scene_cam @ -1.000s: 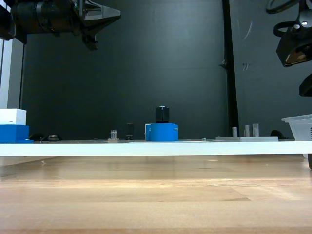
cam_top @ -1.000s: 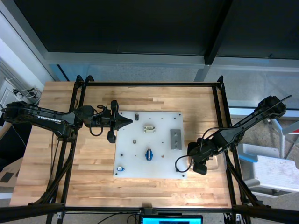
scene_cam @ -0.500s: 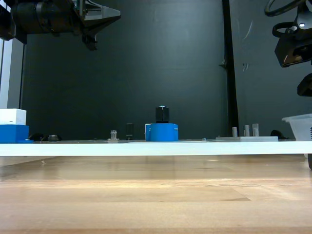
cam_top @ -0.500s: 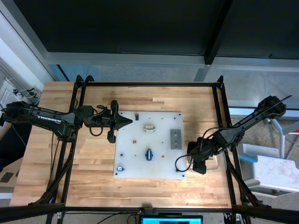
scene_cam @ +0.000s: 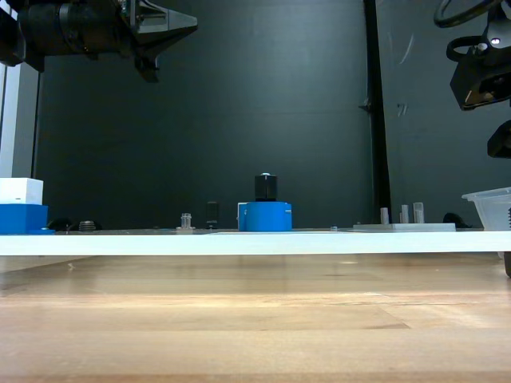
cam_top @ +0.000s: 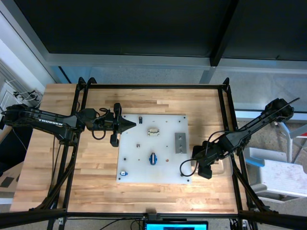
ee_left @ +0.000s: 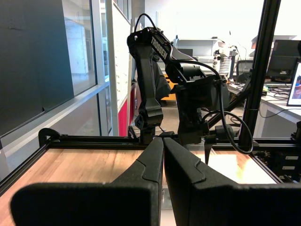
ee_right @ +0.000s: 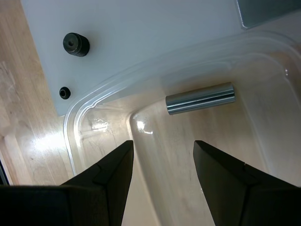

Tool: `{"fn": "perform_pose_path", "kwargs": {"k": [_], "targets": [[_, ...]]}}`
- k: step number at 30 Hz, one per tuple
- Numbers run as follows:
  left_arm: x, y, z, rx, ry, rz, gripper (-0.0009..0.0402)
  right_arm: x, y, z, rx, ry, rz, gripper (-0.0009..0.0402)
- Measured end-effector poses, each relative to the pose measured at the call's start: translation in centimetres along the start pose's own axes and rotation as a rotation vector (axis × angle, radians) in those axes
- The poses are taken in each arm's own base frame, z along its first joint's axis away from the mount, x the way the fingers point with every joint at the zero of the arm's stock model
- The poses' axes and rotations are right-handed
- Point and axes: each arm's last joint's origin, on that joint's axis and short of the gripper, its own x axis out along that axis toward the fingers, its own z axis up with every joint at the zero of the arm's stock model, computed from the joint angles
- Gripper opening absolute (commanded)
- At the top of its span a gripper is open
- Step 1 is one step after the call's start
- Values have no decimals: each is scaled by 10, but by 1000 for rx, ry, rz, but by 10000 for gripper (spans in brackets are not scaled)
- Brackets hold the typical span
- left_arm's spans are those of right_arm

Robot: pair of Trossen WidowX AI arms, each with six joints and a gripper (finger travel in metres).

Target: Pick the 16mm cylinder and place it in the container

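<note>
The right gripper is easing slightly upward from a second ago, jaws wide apart and empty, while the 16mm cylinder is lying inside the container near the bench's right edge, so the placing is looking done. The cylinder is gleaming as smooth grey metal against clear, glossy, round-cornered plastic. The left gripper is hanging over the white board's left edge, jaws pressed together, empty.

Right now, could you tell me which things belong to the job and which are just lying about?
Job: cylinder lying in clear tray; right tool, open, above it.
Lying about: left tool, shut, above left edge of board; grey block; blue part.
</note>
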Motion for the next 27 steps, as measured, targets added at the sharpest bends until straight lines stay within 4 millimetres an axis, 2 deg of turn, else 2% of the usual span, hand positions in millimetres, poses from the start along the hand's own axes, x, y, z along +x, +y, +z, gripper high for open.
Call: {"fn": "perform_pose_path", "kwargs": {"k": [27], "targets": [[0, 0, 0, 0, 0, 0, 0, 0, -2, -2, -2, 22, -14, 177]]}}
